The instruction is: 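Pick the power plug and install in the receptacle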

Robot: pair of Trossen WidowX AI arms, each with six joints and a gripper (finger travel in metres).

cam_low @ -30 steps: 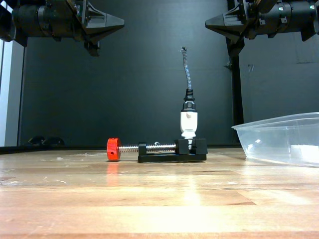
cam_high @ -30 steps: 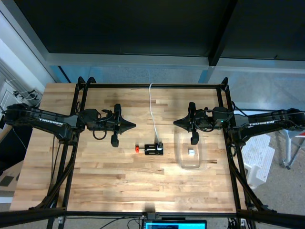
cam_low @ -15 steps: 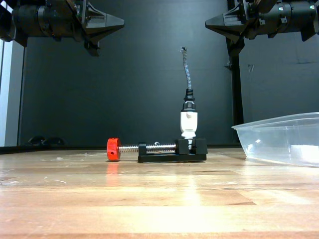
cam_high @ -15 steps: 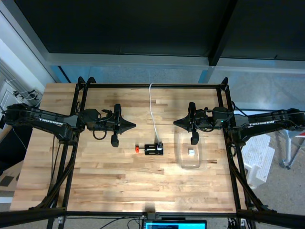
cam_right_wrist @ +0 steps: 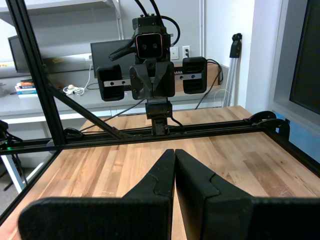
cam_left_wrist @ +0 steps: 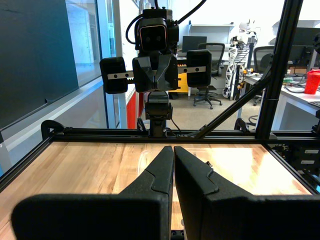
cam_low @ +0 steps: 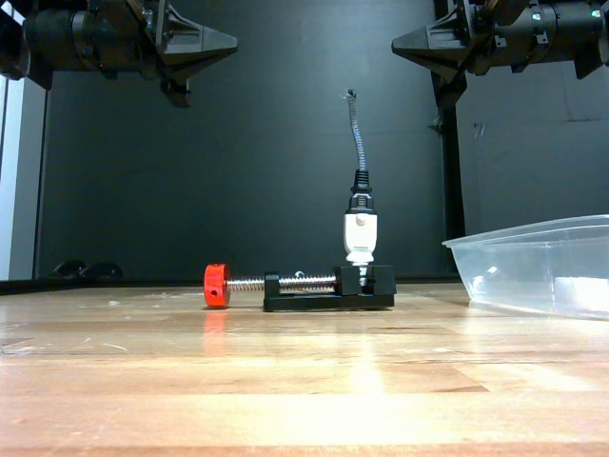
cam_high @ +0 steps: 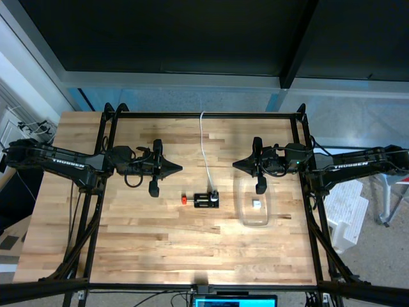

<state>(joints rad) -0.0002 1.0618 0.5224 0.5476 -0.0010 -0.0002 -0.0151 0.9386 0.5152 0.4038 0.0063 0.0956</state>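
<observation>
Progress is standing at zero: neither the pick nor the insertion is showing as begun. The left gripper [cam_high: 177, 168] is hanging high over the left half of the table [cam_high: 160, 236], and the right gripper [cam_high: 236, 164] high over the right half, near the far end of the clear tray [cam_high: 246, 220]. Both are pointing inward with fingers pressed together on nothing.

The receptacle [cam_high: 215, 193] is sitting mid-table in the black clamp block [cam_low: 328, 290], with the red-orange knob [cam_low: 217, 286] at its left and the white cable [cam_high: 205, 147] running away. The power plug is not showing identifiably in any view; only a tiny white cube [cam_high: 256, 204] is lying in the tray. Locating, grasping, carrying and inserting are all outstanding.

The wrist views are confirming jaw closure. The low view is revealing the receptacle's upright stance and the grippers' height, which the high view is flattening.
</observation>
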